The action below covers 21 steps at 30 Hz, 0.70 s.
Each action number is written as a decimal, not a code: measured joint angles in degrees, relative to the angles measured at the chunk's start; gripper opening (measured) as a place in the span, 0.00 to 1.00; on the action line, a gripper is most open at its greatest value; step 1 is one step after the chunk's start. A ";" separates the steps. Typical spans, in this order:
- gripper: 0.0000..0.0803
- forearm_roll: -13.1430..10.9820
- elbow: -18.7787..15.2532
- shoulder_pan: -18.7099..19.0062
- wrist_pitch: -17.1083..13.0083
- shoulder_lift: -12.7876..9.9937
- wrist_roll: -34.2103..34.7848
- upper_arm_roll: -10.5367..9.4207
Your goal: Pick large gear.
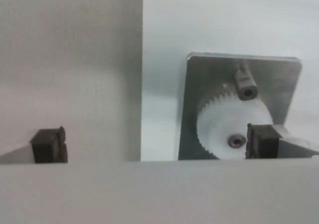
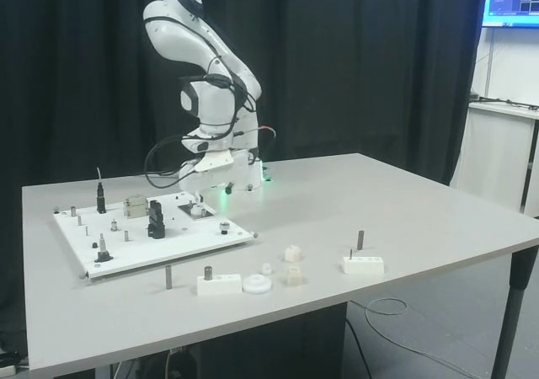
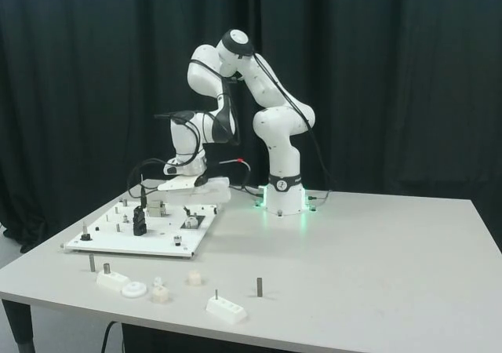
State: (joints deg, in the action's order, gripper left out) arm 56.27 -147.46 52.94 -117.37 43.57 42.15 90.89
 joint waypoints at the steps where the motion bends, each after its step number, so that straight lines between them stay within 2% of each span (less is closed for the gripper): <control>1: 1.00 0.00 0.11 -0.07 0.56 0.00 0.63 -0.72; 7: 1.00 0.05 0.46 -0.66 3.58 -0.03 3.64 -4.68; 12: 1.00 0.12 0.59 -1.12 5.24 -0.04 5.12 -7.17; 21: 1.00 0.62 0.69 -1.52 5.83 -0.05 6.01 -8.88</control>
State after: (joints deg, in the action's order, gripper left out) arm 56.89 -146.77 51.42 -111.54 43.52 48.16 82.01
